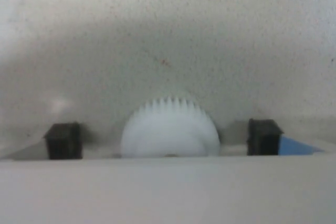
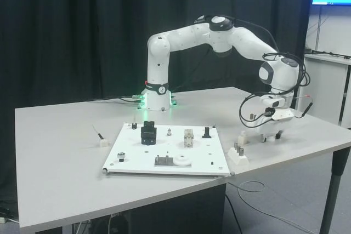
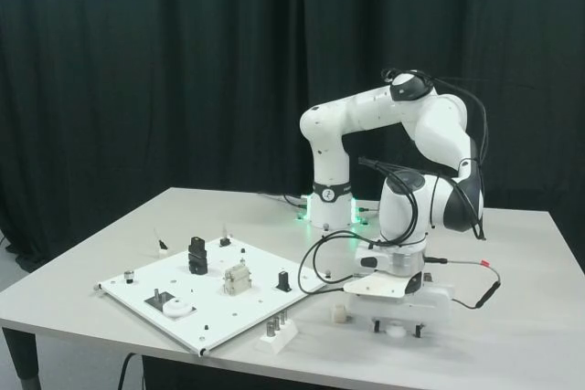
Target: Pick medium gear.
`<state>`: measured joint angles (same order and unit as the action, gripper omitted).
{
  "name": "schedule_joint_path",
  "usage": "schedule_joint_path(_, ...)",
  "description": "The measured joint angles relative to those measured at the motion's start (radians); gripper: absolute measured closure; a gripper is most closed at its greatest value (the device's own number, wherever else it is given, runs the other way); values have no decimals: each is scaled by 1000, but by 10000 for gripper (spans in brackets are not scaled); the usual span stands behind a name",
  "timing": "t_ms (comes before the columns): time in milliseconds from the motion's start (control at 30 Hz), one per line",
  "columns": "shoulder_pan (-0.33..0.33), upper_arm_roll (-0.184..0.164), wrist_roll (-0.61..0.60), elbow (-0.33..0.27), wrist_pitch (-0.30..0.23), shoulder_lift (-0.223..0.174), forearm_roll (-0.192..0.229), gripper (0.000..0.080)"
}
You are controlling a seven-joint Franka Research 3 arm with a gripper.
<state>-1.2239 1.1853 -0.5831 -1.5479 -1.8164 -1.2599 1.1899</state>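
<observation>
A white toothed gear [image 1: 170, 132] lies flat on the grey table [image 1: 168, 40], directly between my two black fingertips [image 1: 64, 141]. My gripper [image 1: 164, 140] is open, lowered to the table, with a gap between the gear and each finger. In the room views the gripper [image 2: 271, 134] [image 3: 398, 324] is down at the table surface to the right of the white board, and the gear [image 3: 395, 329] shows as a white disc under it.
A white assembly board [image 2: 164, 163] [image 3: 137, 303] carries several black and grey parts and another white gear [image 2: 182, 161] [image 3: 180, 308]. A white peg holder [image 2: 238, 154] [image 3: 277, 335] and a small white block [image 2: 242, 138] [image 3: 339, 314] sit near the gripper. A cable trails beside it.
</observation>
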Motion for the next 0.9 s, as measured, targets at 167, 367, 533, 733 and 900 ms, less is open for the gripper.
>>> schedule_joint_path(167,0,-1,4,-4,-1,0,0,116)
schedule_joint_path(367,0,-1,9,-6,-1,1,0,278)
schedule_joint_path(533,0,-1,9,-7,-1,2,0,407)
schedule_joint_path(733,1,3,9,-7,-2,9,0,404)
schedule_joint_path(900,1,15,9,-8,2,22,-1,404)
